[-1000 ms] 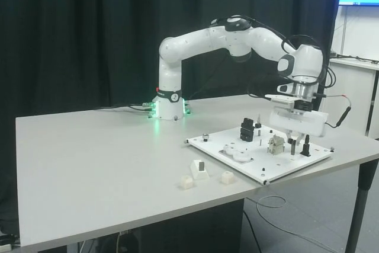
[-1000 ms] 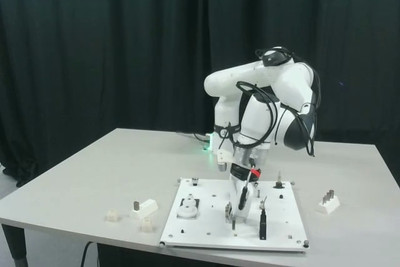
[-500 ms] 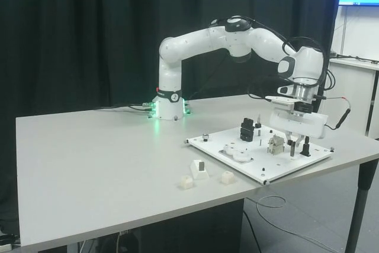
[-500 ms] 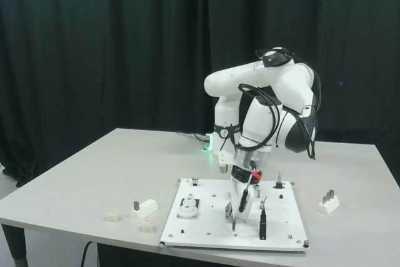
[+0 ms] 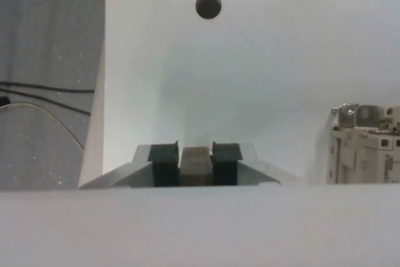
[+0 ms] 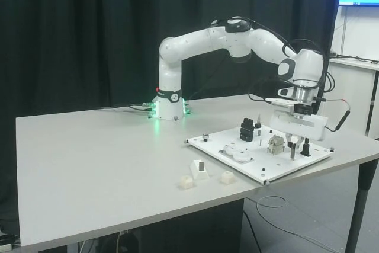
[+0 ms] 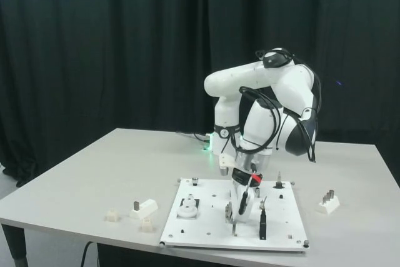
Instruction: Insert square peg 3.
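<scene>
Gripper [image 5: 196, 162] clamped on square peg [image 5: 196, 166], black fingertips [image 5: 164, 162] pressed to both its sides in wrist view. Peg held upright, pointing down at white board [image 5: 269, 85], just above its surface near the board's edge; contact with board not resolvable. Round hole [image 5: 208, 5] in board ahead of the peg, apart from it. White and grey connector block [image 5: 365, 145] on board off to one side, not touching the fingers. Grey table [image 5: 50, 48] with thin black cables [image 5: 44, 89] showing past the board edge.

In first room view: gripper [image 6: 292, 141] low over the near-right part of board [image 6: 260, 167], peg [image 6: 292, 150] hanging vertical from it, connector block [image 6: 275, 144] just beside. Black block [image 6: 247, 129] and white round discs [image 6: 237, 151] further along the board. Off the board, on table [image 6: 95, 152]: small white holder with dark peg [image 6: 199, 169], two small white cubes [image 6: 186, 182] near it.

In second room view: gripper [image 7: 235, 212] down at board [image 7: 206, 232] centre, black upright part [image 7: 262, 224] just beside on the board. Another white holder with pegs [image 7: 328, 202] on table right of board, well apart. White arm [image 7: 262, 101] folded over the board from base with green light [image 6: 167, 106] at table's back.
</scene>
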Action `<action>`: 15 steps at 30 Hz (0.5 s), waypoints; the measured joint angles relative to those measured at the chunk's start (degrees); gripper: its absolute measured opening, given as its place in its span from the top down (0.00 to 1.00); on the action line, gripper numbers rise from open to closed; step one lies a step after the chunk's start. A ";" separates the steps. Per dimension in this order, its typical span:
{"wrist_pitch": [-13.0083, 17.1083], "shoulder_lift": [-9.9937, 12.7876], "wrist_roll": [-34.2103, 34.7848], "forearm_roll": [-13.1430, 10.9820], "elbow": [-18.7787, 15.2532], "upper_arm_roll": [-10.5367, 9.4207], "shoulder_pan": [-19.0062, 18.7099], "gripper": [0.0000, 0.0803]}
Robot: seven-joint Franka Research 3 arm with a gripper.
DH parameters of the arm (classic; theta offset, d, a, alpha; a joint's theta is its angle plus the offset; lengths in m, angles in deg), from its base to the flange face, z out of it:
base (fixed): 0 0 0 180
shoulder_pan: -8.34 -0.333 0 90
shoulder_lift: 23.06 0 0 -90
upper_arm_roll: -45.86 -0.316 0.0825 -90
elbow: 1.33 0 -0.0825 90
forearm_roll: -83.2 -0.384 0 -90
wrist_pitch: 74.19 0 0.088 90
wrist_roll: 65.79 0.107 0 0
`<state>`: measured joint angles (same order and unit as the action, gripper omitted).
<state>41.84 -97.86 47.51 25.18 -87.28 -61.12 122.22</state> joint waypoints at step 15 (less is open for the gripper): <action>1.50 -0.12 0.09 0.13 0.00 -0.89 0.26 0.86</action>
<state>43.33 -97.97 47.60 25.31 -87.28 -62.01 122.48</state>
